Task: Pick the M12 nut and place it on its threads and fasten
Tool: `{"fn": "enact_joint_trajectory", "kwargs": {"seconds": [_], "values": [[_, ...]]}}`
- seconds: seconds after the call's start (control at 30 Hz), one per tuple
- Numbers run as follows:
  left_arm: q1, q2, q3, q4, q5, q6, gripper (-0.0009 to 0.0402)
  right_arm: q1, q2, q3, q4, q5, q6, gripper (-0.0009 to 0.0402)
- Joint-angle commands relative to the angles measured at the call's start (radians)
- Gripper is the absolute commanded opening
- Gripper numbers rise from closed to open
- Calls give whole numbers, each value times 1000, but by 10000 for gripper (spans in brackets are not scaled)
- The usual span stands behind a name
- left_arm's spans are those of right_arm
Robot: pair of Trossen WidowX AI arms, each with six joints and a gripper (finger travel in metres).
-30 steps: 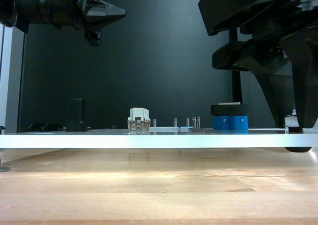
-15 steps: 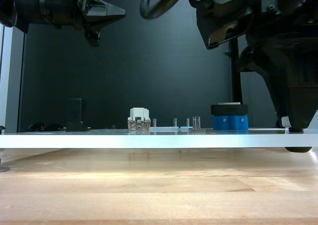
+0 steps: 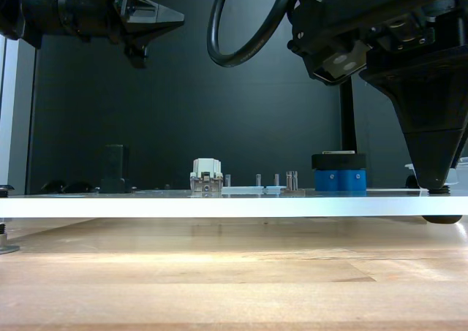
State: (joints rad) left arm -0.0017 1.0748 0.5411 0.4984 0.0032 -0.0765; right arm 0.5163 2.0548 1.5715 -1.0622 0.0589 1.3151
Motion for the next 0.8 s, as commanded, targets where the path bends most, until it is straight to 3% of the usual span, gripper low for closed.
{"fn": "enact_joint_trajectory", "kwargs": {"seconds": [0.03, 0.5, 0.8], "values": [[0, 0, 0, 0, 0, 0, 0, 1, -3, 2, 7, 7, 23, 4], [0, 0, 0, 0, 0, 0, 0, 11, -34, 2, 27, 71, 23, 4], [0, 0, 0, 0, 0, 0, 0, 24, -48, -6, 27, 72, 39, 4]]}}
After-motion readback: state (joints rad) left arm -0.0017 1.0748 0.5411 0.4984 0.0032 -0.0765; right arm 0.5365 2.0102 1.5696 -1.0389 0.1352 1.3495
